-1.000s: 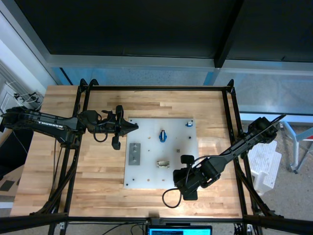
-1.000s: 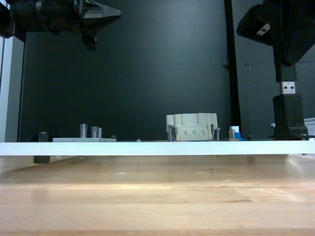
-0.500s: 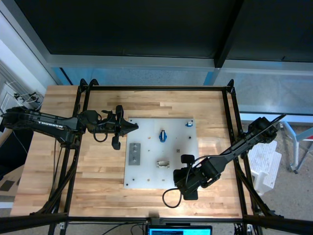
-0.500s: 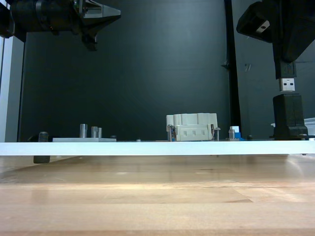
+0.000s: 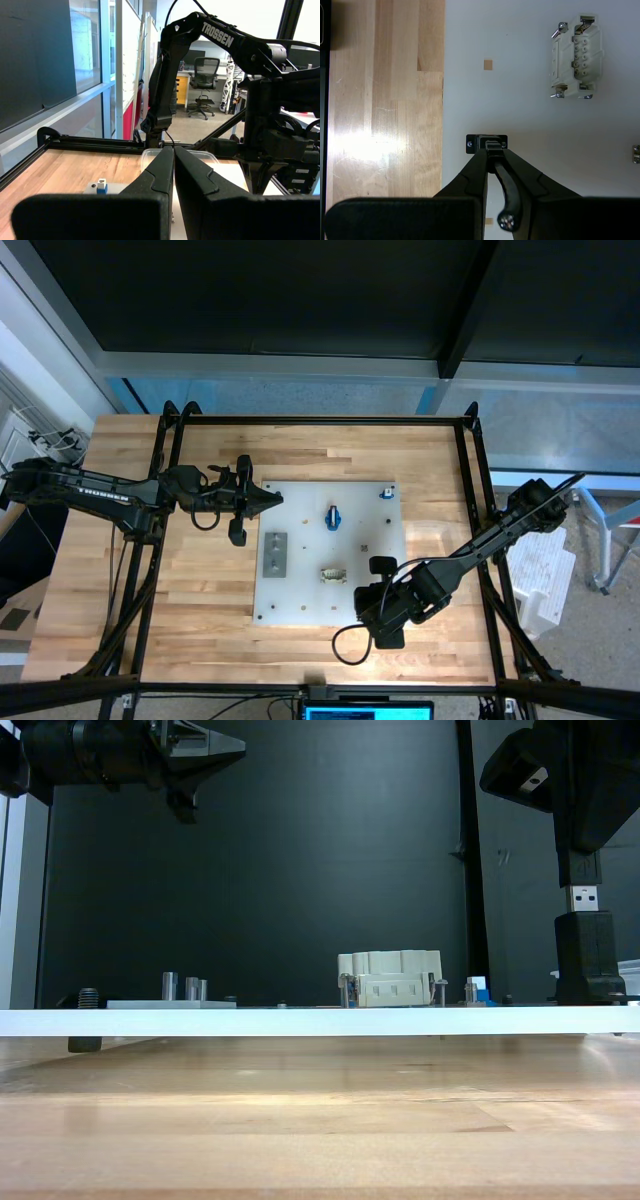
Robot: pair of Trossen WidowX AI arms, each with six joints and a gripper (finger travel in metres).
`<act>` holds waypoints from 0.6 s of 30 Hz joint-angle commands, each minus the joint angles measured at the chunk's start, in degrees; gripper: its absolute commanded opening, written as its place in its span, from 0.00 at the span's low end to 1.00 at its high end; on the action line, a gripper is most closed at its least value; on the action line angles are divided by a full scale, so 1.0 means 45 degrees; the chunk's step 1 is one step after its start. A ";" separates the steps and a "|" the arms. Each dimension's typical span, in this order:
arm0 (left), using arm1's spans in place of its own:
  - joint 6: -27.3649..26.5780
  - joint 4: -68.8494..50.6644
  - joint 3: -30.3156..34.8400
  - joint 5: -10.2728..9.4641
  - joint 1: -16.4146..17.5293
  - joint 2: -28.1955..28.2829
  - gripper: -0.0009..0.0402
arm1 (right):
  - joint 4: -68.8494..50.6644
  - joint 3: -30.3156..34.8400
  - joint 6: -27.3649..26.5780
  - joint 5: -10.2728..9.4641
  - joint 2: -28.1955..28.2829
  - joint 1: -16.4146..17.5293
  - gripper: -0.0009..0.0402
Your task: Pick the USB connector and install on taskboard
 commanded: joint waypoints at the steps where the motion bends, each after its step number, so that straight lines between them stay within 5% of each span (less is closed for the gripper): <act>1: 0.0005 0.0005 0.0000 0.0005 0.0000 0.0000 0.02 | 0.0029 -0.0078 -0.0034 0.0034 0.0015 0.0010 0.02; 18: 0.0005 0.0000 0.0005 0.0005 0.0000 0.0000 0.02 | 0.0291 -0.0398 -0.0039 0.0019 0.0015 0.0010 0.02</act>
